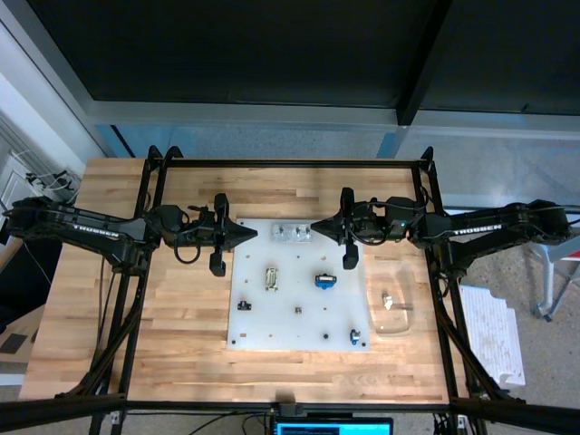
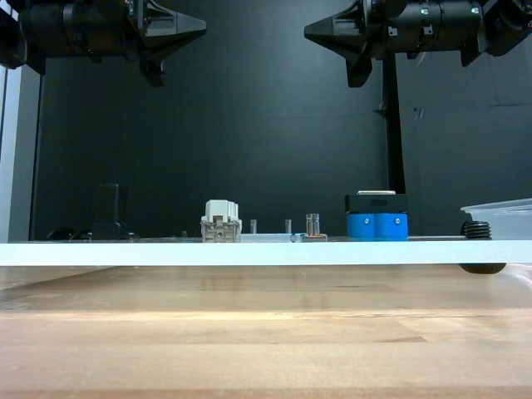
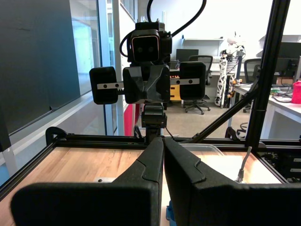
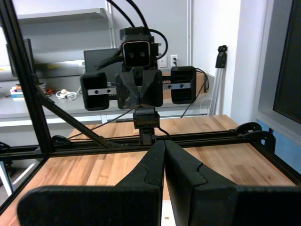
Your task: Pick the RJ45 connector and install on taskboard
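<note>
Where the connector lay couldn't be told. The clear tray [image 1: 404,319] by the table's right edge held a pale block [image 1: 388,299]; the blue jack [image 1: 355,338] sat at the white board's [image 1: 272,322] near right corner. Over the board's far edge hung the left gripper [image 1: 253,233] and right gripper [image 1: 315,227] — fingers pressed together, empty.

Matt wood table [image 1: 136,335] carried a smooth white plastic board [image 1: 272,326] (slightly glossy). Over the board's far edge, left gripper [image 1: 254,234] and right gripper [image 1: 315,227] looked matt black plastic; beside it, a clear plastic tray [image 1: 400,329].
</note>
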You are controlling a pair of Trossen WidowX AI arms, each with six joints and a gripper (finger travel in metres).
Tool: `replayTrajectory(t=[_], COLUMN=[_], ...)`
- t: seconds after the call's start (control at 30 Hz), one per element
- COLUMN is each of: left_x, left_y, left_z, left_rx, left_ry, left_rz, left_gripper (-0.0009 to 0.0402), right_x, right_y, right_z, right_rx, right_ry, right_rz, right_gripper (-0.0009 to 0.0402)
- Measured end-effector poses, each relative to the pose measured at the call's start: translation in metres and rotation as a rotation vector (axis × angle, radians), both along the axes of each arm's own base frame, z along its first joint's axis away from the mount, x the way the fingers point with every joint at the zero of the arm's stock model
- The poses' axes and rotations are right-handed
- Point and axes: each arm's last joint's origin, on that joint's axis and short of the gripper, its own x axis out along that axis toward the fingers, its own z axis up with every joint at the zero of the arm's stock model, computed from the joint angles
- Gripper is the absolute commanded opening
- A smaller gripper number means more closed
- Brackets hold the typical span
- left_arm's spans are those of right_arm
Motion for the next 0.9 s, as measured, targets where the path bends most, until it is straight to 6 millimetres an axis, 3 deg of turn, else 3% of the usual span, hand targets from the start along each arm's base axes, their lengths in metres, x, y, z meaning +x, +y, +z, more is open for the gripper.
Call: replayTrajectory(t=[0.9], left_x=[0.0], left_y=[0.0], left_z=[0.0], left_rx=[0.0], left_ry=[0.0], left_rz=[0.0], left_gripper=[0.0], right_x=[0.001], right_y=[0.002], right_z=[0.0014], right_rx=[0.009], right_ry=[0.02], right_rz=[0.009], right_gripper=[0.0])
